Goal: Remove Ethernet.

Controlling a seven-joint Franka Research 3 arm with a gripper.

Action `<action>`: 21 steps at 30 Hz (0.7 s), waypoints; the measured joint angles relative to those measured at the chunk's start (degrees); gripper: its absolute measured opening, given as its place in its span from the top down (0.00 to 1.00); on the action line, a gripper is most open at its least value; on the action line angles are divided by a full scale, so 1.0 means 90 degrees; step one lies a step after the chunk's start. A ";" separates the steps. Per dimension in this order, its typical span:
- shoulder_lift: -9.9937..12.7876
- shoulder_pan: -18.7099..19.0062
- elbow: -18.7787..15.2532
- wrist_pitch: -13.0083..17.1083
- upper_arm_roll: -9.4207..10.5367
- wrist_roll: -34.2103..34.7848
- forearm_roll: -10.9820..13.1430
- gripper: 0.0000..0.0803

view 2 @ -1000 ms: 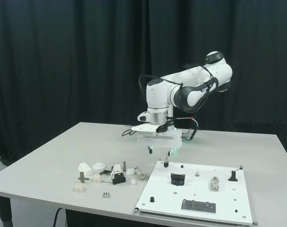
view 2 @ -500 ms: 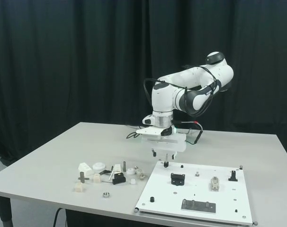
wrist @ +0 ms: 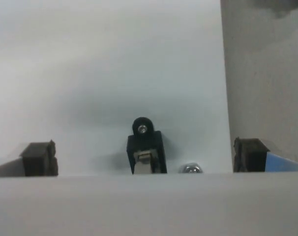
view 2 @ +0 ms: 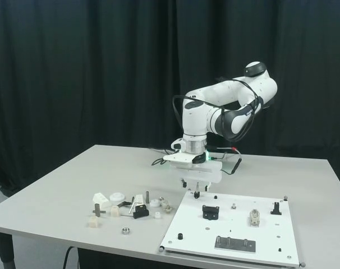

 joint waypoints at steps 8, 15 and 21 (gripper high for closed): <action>-0.0004 0.0015 -0.0050 0.0004 0.0036 0.0059 0.0055 0.00; -0.0015 0.0015 -0.0070 0.0004 0.0074 0.0070 0.0122 0.00; -0.0026 0.0015 -0.0078 0.0004 0.0129 0.0070 0.0158 0.00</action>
